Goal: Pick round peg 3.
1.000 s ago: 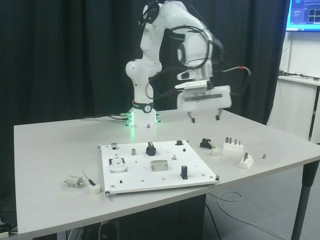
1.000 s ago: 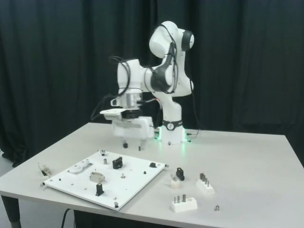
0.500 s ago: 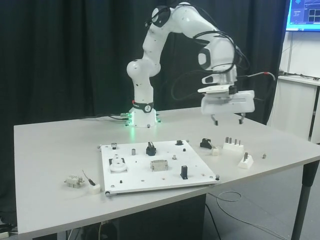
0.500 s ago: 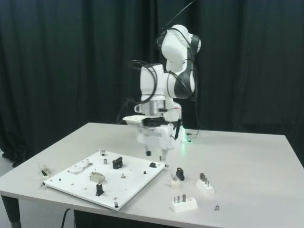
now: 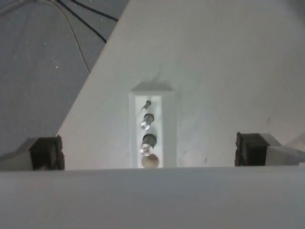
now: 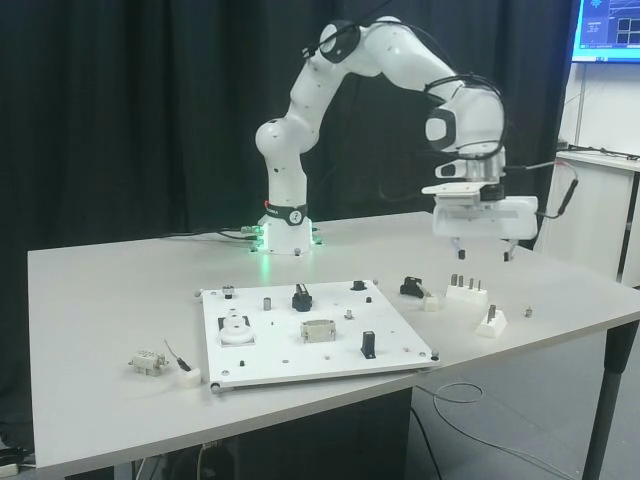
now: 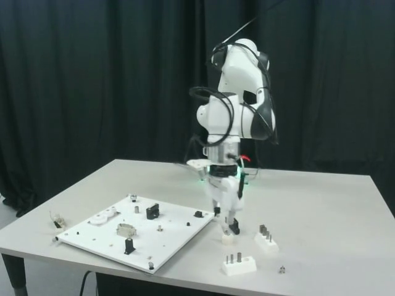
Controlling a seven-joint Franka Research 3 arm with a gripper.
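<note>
Swinging right from the board (image 6: 315, 335), gripper (image 6: 482, 250) now hovers, released, above the peg holder (image 6: 466, 293); descent and grasp remain.

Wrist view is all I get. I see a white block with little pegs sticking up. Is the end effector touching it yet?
Observer: No. In the first room view the end effector hangs in the air above the peg block, with a gap between them.
Operator: Is that the only block?
Observer: No. A second small white block sits close by, nearer the table's front edge.
Operator: Is there anything bigger on the table?
Observer: Yes. A white board with small parts on it lies beside the blocks, toward the table's middle.
</note>
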